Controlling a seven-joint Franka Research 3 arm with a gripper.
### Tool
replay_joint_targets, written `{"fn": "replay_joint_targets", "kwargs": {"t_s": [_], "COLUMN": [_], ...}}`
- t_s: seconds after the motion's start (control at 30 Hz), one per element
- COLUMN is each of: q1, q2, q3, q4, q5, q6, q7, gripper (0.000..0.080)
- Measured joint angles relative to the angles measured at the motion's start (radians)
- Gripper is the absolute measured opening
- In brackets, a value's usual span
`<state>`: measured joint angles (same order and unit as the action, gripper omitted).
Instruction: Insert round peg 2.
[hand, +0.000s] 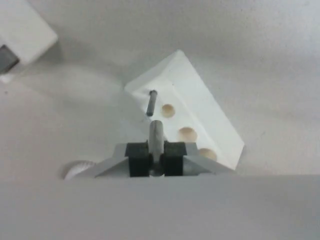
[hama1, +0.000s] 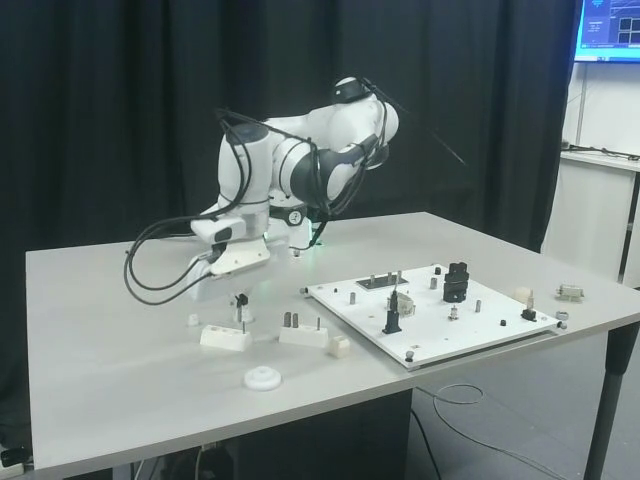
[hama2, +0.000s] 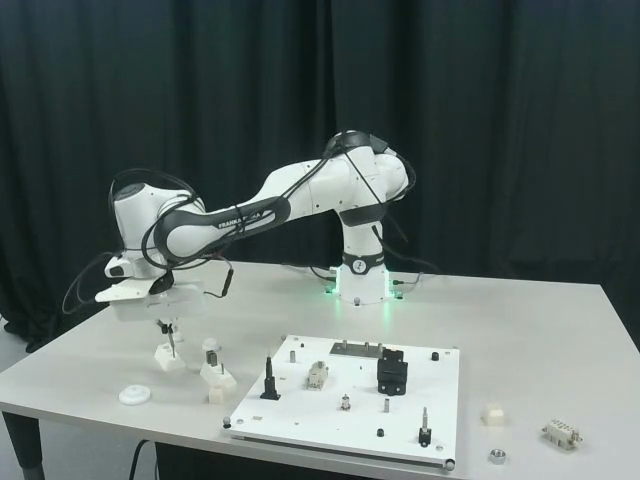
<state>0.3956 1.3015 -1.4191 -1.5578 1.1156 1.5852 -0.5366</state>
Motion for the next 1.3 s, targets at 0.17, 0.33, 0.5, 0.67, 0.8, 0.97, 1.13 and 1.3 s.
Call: {"fn": "replay_joint_targets", "kwargs": {"t_s": [0.17, 0.33, 0.5, 0.67, 0.8, 0.97, 1.13, 1.3], "q1": [0.013, 0.02, 0.022, 0.023, 0.023, 0.024, 0.034, 0.052], "q2": [0.0, 0.001, 0.002, 0.005, 0.005, 0.005, 0.004, 0.0], "q3": [-0.026, -0.04, -0.049, -0.056, -0.057, -0.059, -0.063, -0.067], "q4": [0.0, 0.0, 0.0, 0.0, 0.0, 0.006, 0.017, 0.035], "q5": [0.0, 0.0, 0.0, 0.0, 0.0, 0.01, 0.038, 0.078], "q6": [-0.016, -0.02, -0.02, -0.015, -0.006, -0.006, -0.012, -0.031], "q7": [0.001, 0.002, 0.002, 0.002, 0.002, 0.012, 0.045, 0.093], "gripper": [0.0062, 0.0059, 0.0059, 0.0059, 0.0059, 0.0059, 0.0059, 0.0059]}}
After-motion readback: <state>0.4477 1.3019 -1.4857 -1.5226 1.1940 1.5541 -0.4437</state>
